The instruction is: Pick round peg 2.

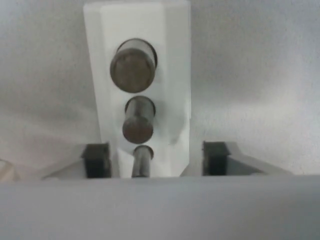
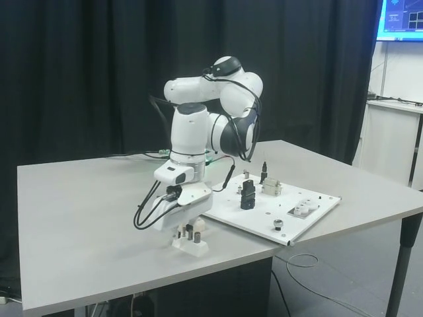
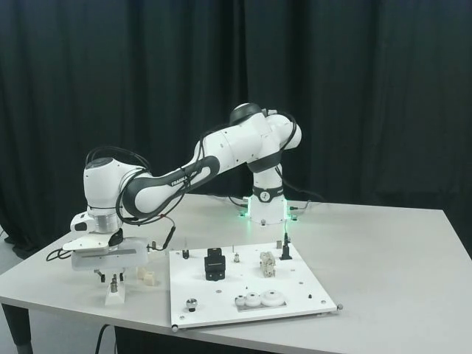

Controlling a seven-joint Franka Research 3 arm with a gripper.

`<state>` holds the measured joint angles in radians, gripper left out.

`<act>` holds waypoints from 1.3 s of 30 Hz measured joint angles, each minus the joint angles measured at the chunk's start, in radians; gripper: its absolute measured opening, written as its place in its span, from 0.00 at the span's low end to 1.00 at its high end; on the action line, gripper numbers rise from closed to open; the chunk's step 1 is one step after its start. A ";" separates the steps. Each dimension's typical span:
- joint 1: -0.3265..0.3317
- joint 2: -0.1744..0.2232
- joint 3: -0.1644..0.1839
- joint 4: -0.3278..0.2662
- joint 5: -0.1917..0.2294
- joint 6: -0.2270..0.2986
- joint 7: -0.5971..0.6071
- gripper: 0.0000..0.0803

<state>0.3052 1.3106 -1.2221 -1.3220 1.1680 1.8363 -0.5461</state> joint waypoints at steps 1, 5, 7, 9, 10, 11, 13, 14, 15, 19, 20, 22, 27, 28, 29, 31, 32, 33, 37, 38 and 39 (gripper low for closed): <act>0.000 0.000 0.000 0.001 -0.001 0.000 0.002 0.47; 0.000 -0.001 0.000 0.004 -0.002 -0.001 0.008 0.47; 0.000 -0.001 0.000 0.005 -0.003 -0.002 0.008 0.47; 0.000 -0.002 0.000 0.005 -0.003 -0.003 0.008 0.27; 0.000 -0.002 0.000 0.005 -0.003 -0.004 0.008 0.27; 0.000 -0.002 0.000 0.005 -0.003 -0.004 0.008 0.27; 0.000 -0.003 0.000 0.005 -0.003 -0.006 0.009 0.08; 0.000 -0.003 0.000 0.005 -0.003 -0.006 0.009 0.08; 0.000 -0.003 0.000 0.005 -0.003 -0.007 0.009 0.08; -0.001 -0.004 0.000 0.005 -0.003 -0.013 0.009 0.08; -0.001 -0.005 0.000 0.005 -0.004 -0.014 0.010 0.08; -0.002 -0.006 0.000 0.005 -0.006 -0.019 0.012 0.09; -0.004 -0.012 0.000 0.006 -0.020 -0.036 0.020 0.09; -0.004 -0.013 -0.001 0.006 -0.023 -0.041 0.022 0.09; -0.005 -0.015 -0.001 0.007 -0.025 -0.045 0.024 0.09; -0.007 -0.019 -0.003 0.008 -0.030 -0.057 0.025 0.09; -0.008 -0.021 -0.003 0.009 -0.033 -0.064 0.026 0.09; -0.009 -0.023 -0.004 0.011 -0.037 -0.069 0.027 0.09; -0.011 -0.032 -0.013 0.017 -0.040 -0.095 0.035 0.09; -0.011 -0.033 -0.016 0.019 -0.040 -0.102 0.036 0.09; -0.011 -0.035 -0.020 0.021 -0.040 -0.110 0.037 0.09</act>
<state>0.2942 1.2753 -1.2425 -1.3008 1.1277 1.7266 -0.5086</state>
